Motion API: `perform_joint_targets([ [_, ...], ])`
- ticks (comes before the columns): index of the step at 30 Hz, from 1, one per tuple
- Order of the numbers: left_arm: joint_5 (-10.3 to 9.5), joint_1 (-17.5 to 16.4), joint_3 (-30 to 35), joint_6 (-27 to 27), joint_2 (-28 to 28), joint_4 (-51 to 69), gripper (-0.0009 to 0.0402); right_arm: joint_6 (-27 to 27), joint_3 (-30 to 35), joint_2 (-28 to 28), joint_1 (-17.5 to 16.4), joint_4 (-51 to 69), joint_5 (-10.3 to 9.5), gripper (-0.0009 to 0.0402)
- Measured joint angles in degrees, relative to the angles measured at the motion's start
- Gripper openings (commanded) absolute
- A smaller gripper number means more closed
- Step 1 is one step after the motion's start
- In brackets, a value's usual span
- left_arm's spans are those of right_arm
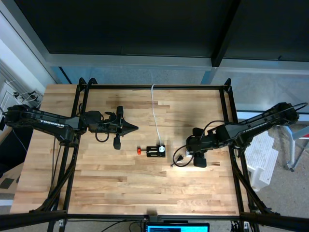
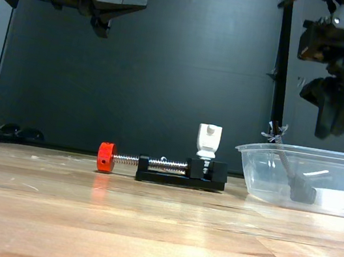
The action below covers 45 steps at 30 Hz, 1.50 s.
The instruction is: Remove the power plug from the receptacle and place in the container
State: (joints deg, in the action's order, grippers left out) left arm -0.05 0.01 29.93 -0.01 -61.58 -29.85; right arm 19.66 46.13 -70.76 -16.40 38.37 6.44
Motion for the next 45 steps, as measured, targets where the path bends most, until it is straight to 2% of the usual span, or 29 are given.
perform_joint_targets([
  [5,0.02,0.0,0.0,0.0,0.0,0.0,0.0000,-1.7,1.4,2.5,2.9,-3.7,0.04,0.0098],
  [17,0.00,0.0,0.0,0.0,0.0,0.0,0.0000,-14.4,6.3,4.4,10.7,-18.1,-0.28,0.0011],
  [19,0.00,0.0,0.0,0.0,0.0,0.0,0.0000,-15.6,6.1,4.7,11.7,-21.6,-0.79,0.0000],
  [22,0.00,0.0,0.0,0.0,0.0,0.0,0.0000,-17.2,5.6,5.4,13.3,-26.2,-3.28,0.0002],
  [31,0.02,0.0,0.0,0.0,0.0,0.0,0.0000,-17.7,-0.1,7.4,16.9,-45.3,-3.50,0.0000],
  [34,0.00,0.0,0.0,0.0,0.0,0.0,0.0000,-17.6,-2.4,7.5,17.0,-51.1,-3.74,0.0000],
  [37,0.00,0.0,0.0,0.0,0.0,0.0,0.0000,-17.4,-5.3,7.5,17.0,-57.0,-5.18,0.0000],
  [45,0.02,0.0,0.0,0.0,0.0,0.0,0.0000,-15.5,-11.7,7.5,17.0,-67.2,-5.09,0.0000],
])
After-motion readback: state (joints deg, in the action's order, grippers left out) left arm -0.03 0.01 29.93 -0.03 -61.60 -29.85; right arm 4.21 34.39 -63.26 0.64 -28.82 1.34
